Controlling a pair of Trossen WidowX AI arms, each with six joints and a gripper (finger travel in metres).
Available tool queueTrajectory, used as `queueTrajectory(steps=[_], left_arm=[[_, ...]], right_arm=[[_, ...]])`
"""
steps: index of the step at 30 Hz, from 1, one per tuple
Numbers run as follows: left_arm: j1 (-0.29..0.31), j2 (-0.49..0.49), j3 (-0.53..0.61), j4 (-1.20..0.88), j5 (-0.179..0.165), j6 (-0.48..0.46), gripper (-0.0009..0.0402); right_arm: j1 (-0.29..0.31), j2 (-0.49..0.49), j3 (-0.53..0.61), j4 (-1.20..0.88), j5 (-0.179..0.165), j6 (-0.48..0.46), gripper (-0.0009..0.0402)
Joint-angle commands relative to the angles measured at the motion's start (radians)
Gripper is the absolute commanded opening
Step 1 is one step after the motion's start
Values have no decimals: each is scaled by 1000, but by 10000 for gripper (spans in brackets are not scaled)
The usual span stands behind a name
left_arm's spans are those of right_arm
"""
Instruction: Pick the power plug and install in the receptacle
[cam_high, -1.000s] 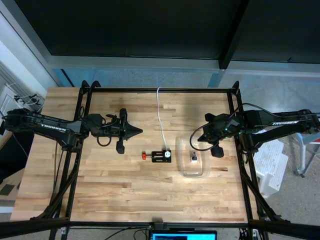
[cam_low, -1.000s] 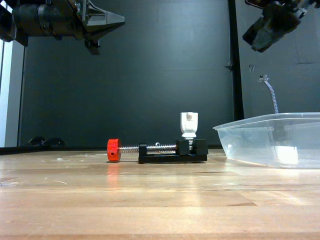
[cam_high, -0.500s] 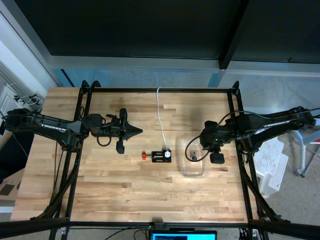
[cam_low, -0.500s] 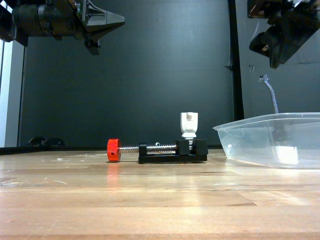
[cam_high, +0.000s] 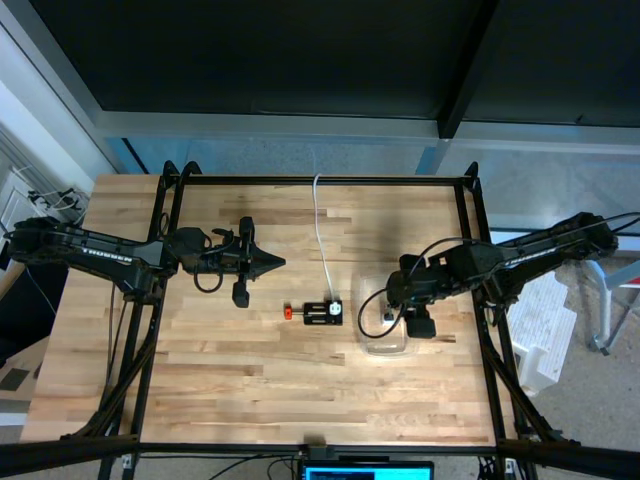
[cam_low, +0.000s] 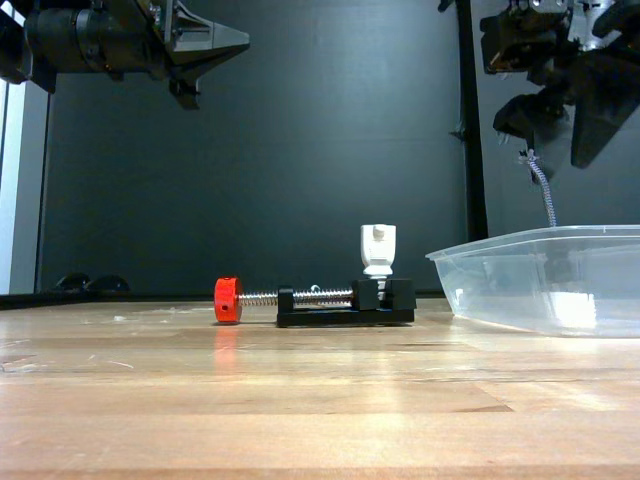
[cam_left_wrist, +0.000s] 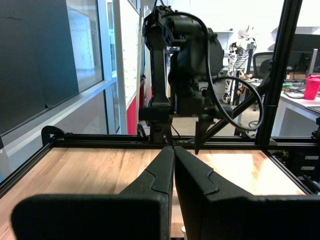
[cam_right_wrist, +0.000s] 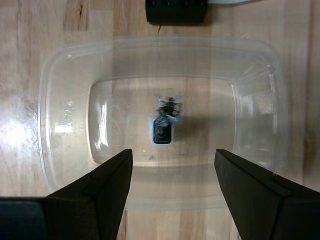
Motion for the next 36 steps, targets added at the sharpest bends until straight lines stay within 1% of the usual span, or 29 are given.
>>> queueTrajectory(steps=[1,5,11,26,31,36], left_arm=[[0,0,0,0,0,0,0],[0,0,0,0,0,0,0],[0,0,0,0,0,0,0],[0,0,0,0,0,0,0],[0,0,0,0,0,0,0],[0,0,0,0,0,0,0]], right_arm=[[7,13,-18,28,3,10,226],[10,31,-42,63,26,10,228],[16,57,-73,112,26,9,228],[39,122,-77,159,28,2,228],[42,122,-92,181,49,-3,224],[45,122,-113,205,42,-2,217]])
